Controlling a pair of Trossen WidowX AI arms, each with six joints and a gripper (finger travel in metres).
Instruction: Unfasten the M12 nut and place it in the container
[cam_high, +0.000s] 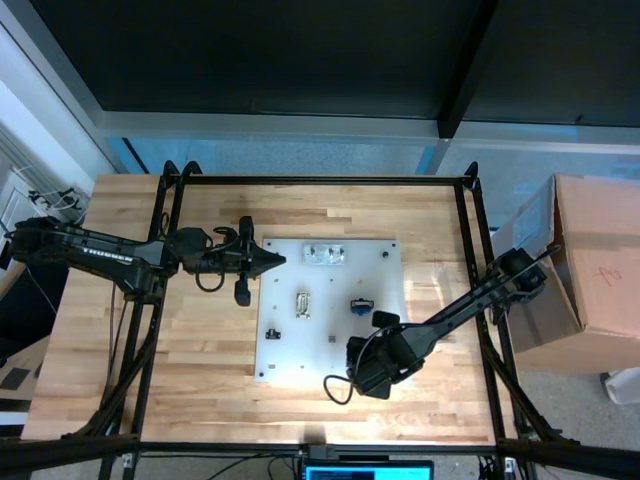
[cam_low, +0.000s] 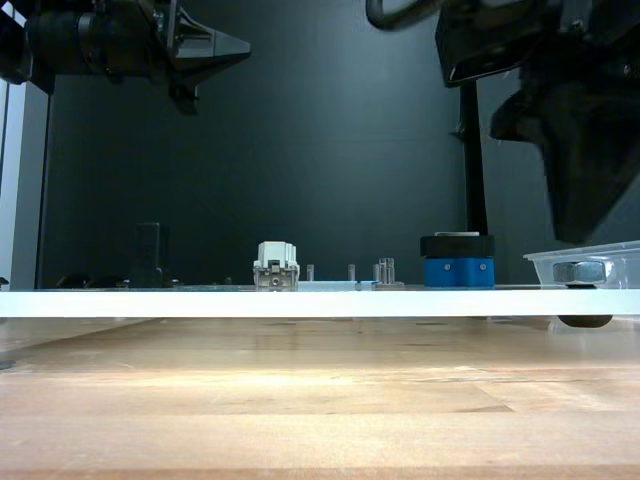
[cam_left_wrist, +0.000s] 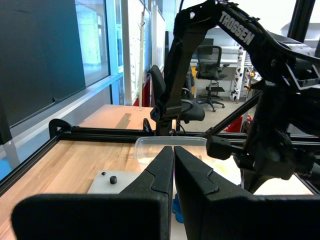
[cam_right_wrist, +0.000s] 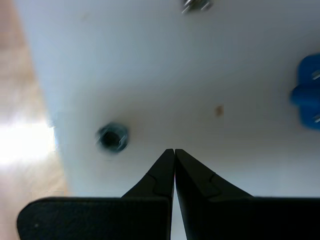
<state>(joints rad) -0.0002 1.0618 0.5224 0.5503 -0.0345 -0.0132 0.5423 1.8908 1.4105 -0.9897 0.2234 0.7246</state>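
Observation:
The small silver nut shows a dark centre and stands on the white board near its edge, so it appears to be on its stud. In the low view the nut sits low, just above board level, in front of the clear container. My right gripper is shut with nothing between its fingers, hovering beside and above the nut. In the high view the right gripper covers the stud. My left gripper is shut and empty, raised over the board's far left edge.
The clear container stands at the board's far side and I see no nut in it. A blue block with a black cap and a white connector stand mid-board. A cardboard box is off the table's right.

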